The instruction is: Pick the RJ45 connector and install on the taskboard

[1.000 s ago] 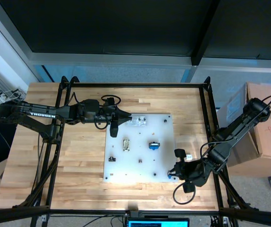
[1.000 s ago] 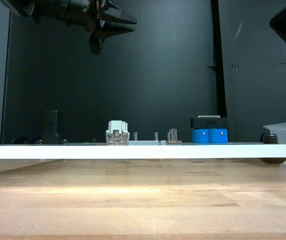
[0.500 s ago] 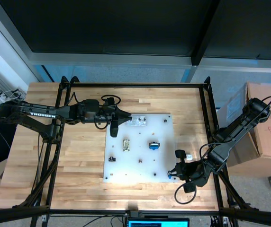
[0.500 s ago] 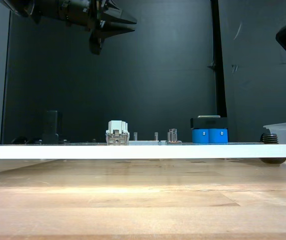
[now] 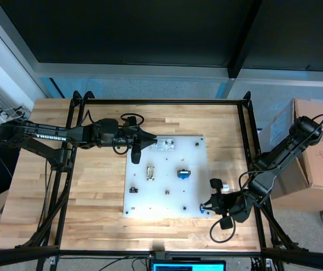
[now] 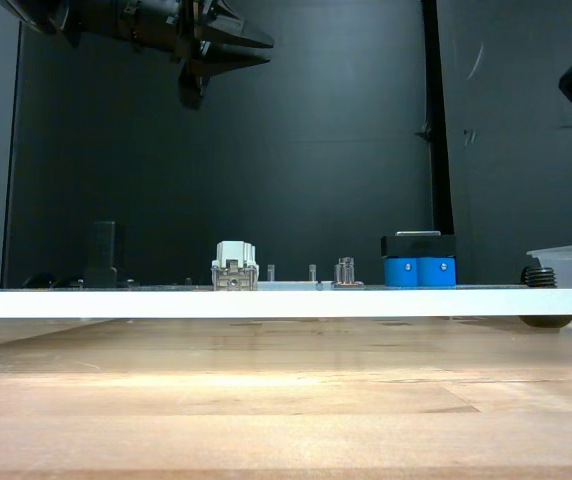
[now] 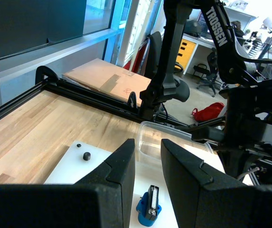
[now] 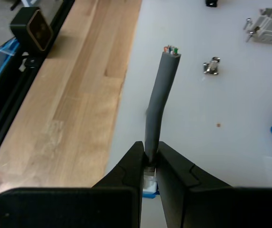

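Right arm [image 5: 286, 149] has dipped; right gripper [image 8: 148, 147], at the board's [image 5: 167, 212] near-right corner, clamps the RJ45 connector [image 8: 154, 114] at a blue socket [image 8: 148, 192], cable tail running ahead, whereas left gripper [image 7: 147, 147], jaws apart, hovers over the far-left edge.

Black, white and honey-toned wood, with one flash of blue!
Black left pincer [image 5: 150, 140] sits at the white taskboard's [image 5: 161, 203] eleven o'clock. Black right pincer [image 5: 208, 206] is at five o'clock, pinching the pale, glinting RJ45 connector [image 8: 150, 171], whose grey cable [image 8: 160, 95] ends in orange, white and green wire tips. There's a bright blue block [image 5: 183, 174] toward the board's three o'clock, a bench [image 5: 94, 186] in light and tan wood strips, a black frame [image 5: 161, 102], and a brown cardboard box [image 5: 314, 152] out at three o'clock.
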`<move>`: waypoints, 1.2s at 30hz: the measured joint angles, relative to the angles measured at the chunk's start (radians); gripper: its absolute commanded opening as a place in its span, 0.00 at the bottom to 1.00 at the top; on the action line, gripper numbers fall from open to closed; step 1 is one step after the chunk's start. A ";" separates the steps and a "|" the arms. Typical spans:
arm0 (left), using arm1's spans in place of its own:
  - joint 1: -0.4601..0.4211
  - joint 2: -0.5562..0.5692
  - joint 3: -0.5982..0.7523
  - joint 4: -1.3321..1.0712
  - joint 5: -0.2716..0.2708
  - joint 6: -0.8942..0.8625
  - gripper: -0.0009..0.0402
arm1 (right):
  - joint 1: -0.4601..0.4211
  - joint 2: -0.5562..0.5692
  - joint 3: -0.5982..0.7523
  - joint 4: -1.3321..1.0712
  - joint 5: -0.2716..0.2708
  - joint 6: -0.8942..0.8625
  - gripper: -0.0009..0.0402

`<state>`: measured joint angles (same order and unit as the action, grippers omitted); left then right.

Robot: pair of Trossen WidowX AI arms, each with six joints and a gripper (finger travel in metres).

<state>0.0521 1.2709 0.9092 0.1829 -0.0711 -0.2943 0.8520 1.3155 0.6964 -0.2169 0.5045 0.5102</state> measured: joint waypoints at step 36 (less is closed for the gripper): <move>0.000 0.000 0.000 0.000 0.000 0.000 0.20 | 0.011 -0.002 -0.011 -0.003 0.004 0.006 0.03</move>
<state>0.0521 1.2713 0.9092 0.1829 -0.0711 -0.2943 0.8631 1.3140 0.6857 -0.2199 0.5083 0.5159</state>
